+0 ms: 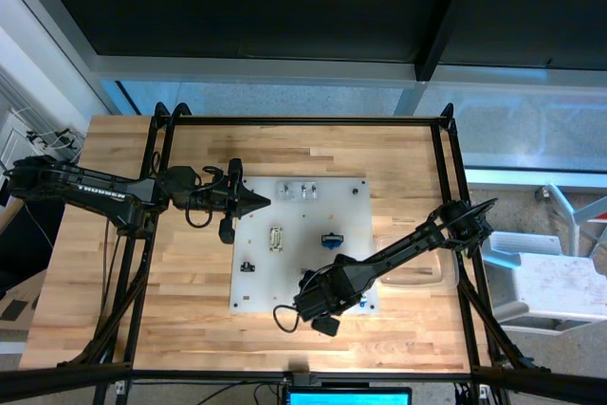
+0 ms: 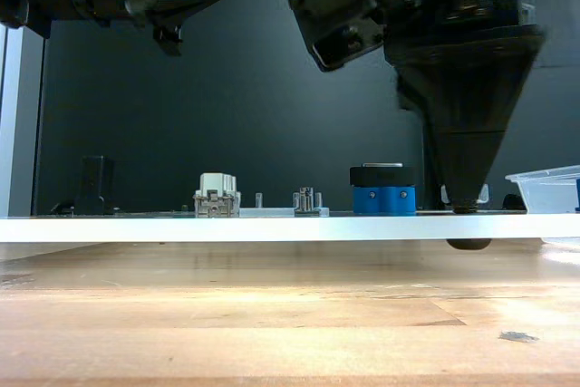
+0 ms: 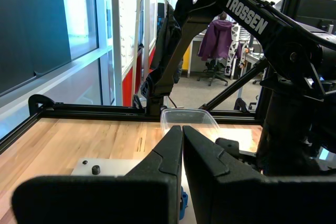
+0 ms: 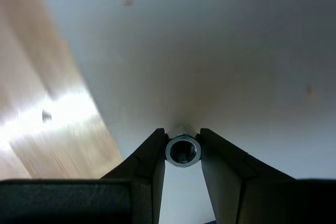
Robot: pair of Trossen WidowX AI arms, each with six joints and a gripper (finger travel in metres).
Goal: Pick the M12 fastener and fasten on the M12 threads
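Pale wooden table is carrying a white board between two black arms, with a clear tray lying just beside the board's right edge. High over the board's far left corner the left gripper is hovering with its fingers pressed together on nothing, while the right gripper is pointing straight down at the board's near right part, close to a blue fitting. Its fingers are pinching the small silver nut, threaded hole facing the wrist camera; whether it is sitting on its stud cannot be told.
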